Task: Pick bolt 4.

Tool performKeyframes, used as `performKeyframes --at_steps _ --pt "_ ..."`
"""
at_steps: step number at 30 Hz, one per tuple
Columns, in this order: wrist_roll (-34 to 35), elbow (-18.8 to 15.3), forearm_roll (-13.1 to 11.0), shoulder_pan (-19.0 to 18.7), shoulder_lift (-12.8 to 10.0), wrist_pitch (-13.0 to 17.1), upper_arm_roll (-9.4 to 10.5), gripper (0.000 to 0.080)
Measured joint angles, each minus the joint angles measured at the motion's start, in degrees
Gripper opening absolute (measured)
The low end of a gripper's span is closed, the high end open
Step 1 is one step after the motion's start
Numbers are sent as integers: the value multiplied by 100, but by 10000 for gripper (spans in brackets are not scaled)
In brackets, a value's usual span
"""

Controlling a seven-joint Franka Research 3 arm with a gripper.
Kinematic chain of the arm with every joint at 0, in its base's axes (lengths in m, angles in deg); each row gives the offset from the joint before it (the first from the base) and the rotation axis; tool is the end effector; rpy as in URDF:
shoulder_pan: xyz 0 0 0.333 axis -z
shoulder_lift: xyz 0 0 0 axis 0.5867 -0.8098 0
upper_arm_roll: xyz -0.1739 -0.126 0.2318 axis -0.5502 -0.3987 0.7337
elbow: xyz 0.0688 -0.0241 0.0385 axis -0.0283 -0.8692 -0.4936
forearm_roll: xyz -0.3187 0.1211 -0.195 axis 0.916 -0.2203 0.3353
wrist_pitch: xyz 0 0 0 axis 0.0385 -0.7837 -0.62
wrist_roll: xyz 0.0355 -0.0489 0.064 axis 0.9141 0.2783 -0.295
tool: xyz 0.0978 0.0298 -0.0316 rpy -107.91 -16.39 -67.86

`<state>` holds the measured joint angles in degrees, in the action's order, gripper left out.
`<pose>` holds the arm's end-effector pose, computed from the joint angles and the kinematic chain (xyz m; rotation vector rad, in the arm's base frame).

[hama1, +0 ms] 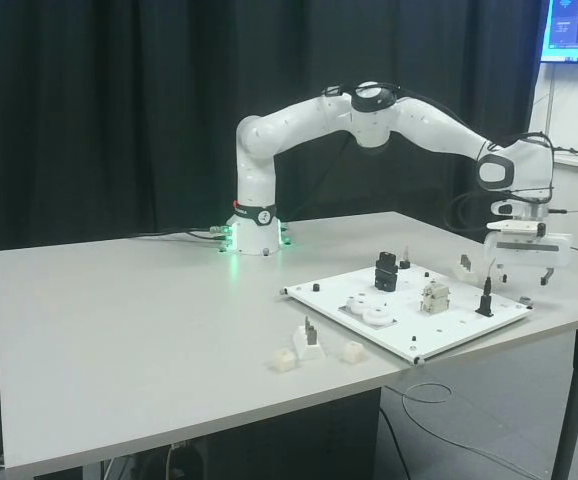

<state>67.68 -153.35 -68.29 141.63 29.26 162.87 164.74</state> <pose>0.6060 0.4351 0.1999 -2.2303 2.1488 -0.1763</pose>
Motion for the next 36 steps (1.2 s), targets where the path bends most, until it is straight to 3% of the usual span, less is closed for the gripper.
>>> performKeyframes --at_steps 24,36 --pt "7 227 393 274 108 427 411 800" --pt "-2 357 502 450 120 458 540 800"
